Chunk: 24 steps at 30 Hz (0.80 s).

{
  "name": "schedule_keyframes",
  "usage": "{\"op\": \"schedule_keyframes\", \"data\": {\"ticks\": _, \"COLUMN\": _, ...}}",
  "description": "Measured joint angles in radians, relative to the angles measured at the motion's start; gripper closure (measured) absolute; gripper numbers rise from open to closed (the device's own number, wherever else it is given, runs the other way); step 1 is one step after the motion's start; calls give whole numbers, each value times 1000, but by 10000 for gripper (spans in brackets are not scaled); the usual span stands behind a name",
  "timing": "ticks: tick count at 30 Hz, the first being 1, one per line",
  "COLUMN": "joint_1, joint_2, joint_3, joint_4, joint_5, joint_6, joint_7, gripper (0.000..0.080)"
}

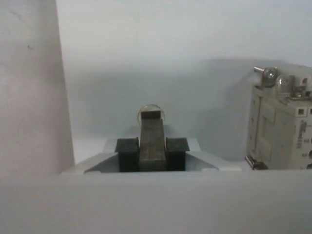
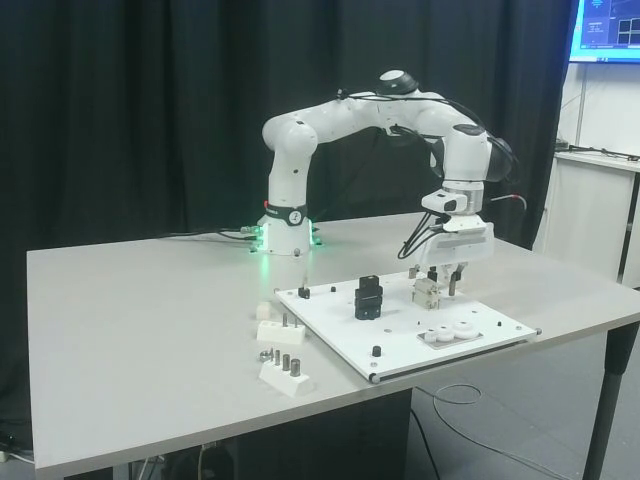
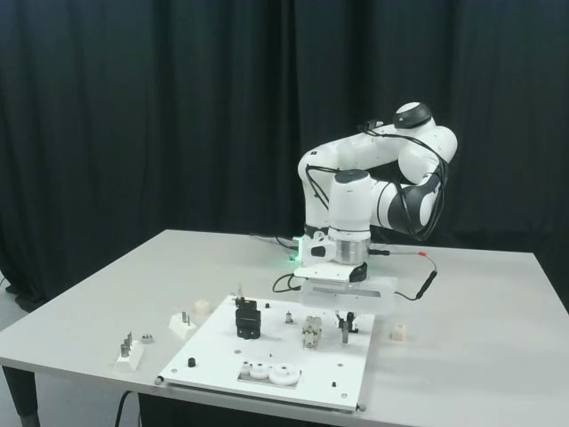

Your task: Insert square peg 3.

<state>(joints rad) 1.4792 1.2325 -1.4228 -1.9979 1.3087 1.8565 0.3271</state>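
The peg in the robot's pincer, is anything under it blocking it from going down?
No. The pincer holds the peg over bare white board. The grey connector block stands beside it.

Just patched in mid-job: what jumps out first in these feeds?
The white arm arches from its base at the table's back down over the white board. Its gripper has its jaws shut on a grey peg, hanging just above the board beside a pale connector block.
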Motion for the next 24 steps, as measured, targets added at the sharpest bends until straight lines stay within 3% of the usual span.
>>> {"op": "schedule_keyframes", "data": {"ticks": 24, "joint_1": -31, "joint_2": 0, "joint_3": 23, "joint_4": 11, "joint_5": 27, "joint_6": 12, "joint_7": -1, "gripper": 690}}
